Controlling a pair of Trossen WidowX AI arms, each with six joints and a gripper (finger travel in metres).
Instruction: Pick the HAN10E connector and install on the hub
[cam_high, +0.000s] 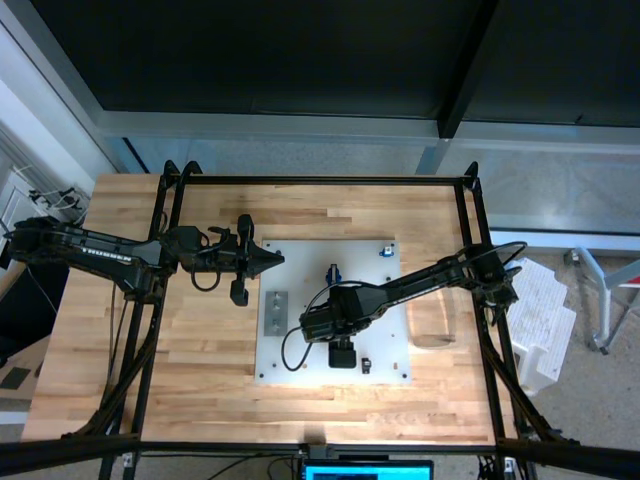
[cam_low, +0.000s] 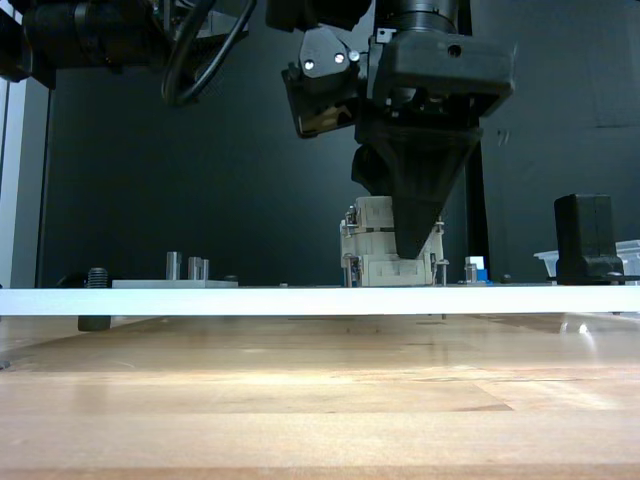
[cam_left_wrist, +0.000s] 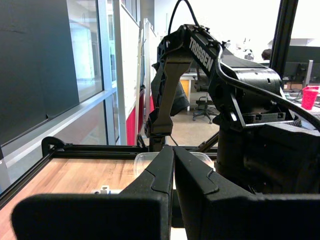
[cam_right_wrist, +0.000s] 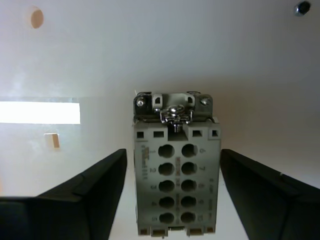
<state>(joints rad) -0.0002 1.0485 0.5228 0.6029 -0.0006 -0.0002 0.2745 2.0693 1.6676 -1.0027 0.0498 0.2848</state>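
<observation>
Wooden table (cam_high: 210, 350) carries a white board (cam_high: 300, 262) at its middle, with a dark wall behind. On my high view the right arm reaches in over the board, and the right gripper (cam_high: 342, 354) hangs above the board's near half.

From the low view I see the connector (cam_low: 372, 222) standing on the hub (cam_low: 385, 270), the two stacked upright on the board, with one black finger (cam_low: 415, 215) pointing down in front of them. The right wrist view shows the connector's face, with two columns of numbered round holes and a silvery screw clamp at its far end. The right gripper's claw is spread wide. One finger lies on each side of the connector, with clear white board between each finger and the plug, so it grips nothing.

The left gripper (cam_high: 272, 258) sits by the board's far left corner, well apart from the stack. In its wrist view the fingers (cam_left_wrist: 160, 172) are pressed together with nothing between them.

A grey block (cam_high: 274, 311) lies on the board's left side, and a blue fitting (cam_high: 333, 272) stands nearer the far edge.
</observation>
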